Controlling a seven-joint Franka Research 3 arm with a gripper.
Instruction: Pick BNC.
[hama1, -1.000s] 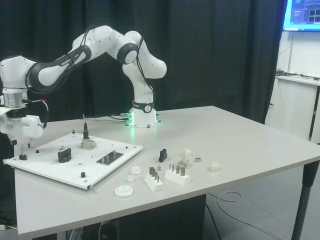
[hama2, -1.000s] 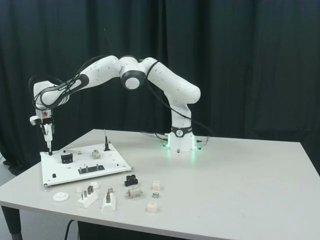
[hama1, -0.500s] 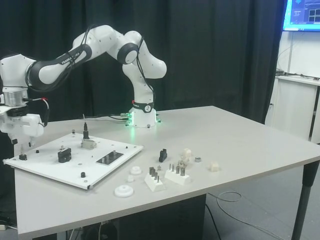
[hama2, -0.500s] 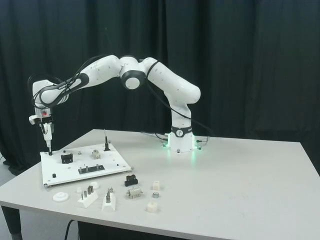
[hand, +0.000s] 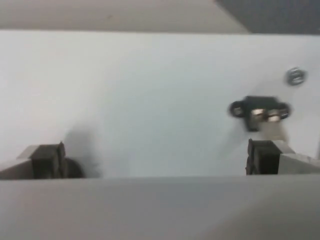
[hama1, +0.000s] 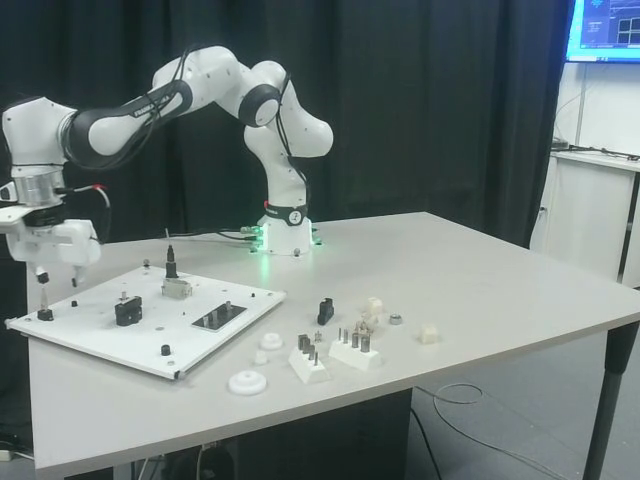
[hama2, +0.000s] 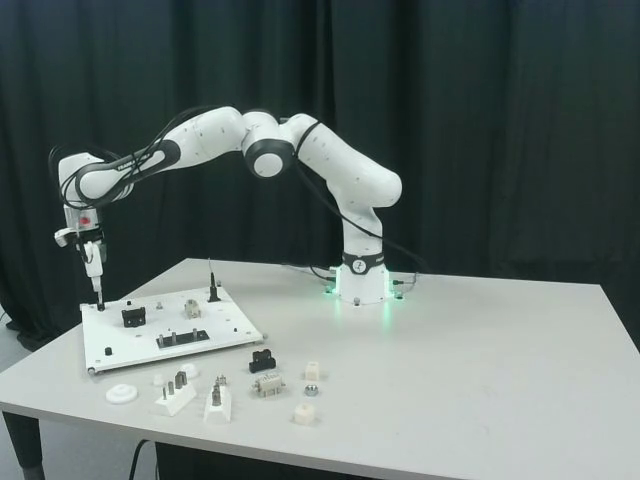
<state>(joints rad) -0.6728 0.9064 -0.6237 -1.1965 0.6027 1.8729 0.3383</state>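
**Pincer open above the board's corner**

The grey counter carries everything. My white arm stretches from its base near the counter's back edge out to the counter's far end. There the white board lies flat, close to the front edge. My pincer hangs over the board's outermost corner and points straight down. In the wrist view its fingers stand wide apart, with only bare board between them. The BNC, a small black stub, stands upright on that same corner, directly below the fingertips. I cannot tell whether they touch it.
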